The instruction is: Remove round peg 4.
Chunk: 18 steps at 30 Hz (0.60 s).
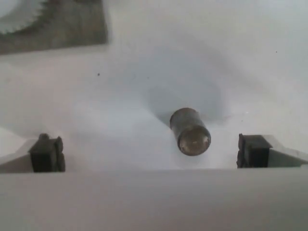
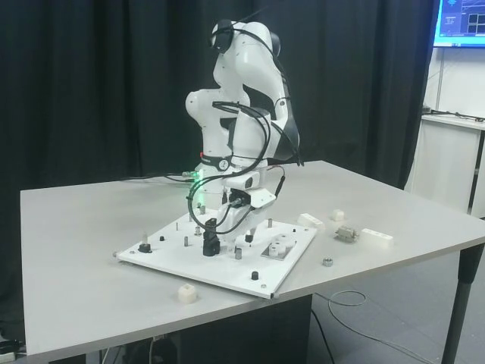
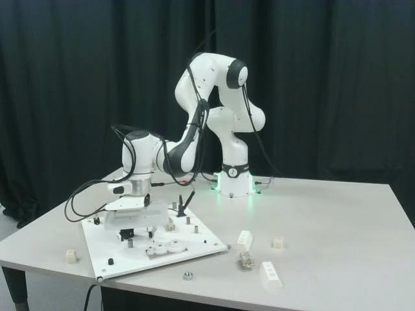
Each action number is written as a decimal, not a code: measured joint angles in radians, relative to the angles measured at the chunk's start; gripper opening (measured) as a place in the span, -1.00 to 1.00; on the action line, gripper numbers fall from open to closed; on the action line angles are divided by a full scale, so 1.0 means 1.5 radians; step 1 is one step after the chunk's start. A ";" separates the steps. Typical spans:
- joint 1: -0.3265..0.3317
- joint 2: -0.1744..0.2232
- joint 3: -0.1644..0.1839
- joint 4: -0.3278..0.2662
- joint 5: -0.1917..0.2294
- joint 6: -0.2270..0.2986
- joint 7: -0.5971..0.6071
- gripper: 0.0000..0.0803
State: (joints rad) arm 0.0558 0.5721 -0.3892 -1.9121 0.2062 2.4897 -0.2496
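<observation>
A short grey round peg stands upright in the white board. My gripper is open and hangs just above the board, one black fingertip on each side of the peg. The peg is nearer to the other fingertip and touches neither. From the second room view the gripper is low over the near left part of the board, with the peg right under it. The first room view shows the gripper above the peg.
A white gear lies on a grey plate close by. The board also carries other pegs, white gears and a tilted black part. Small white blocks and a nut lie on the grey table.
</observation>
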 joint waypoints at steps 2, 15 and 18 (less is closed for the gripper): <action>-0.001 0.003 0.000 0.000 0.005 0.003 -0.002 0.99; -0.008 0.016 0.000 0.006 0.033 0.011 -0.017 0.99; -0.008 0.017 0.000 0.008 0.041 0.011 -0.021 0.99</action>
State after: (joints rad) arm 0.0432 0.5971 -0.3889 -1.9008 0.2682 2.5056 -0.2814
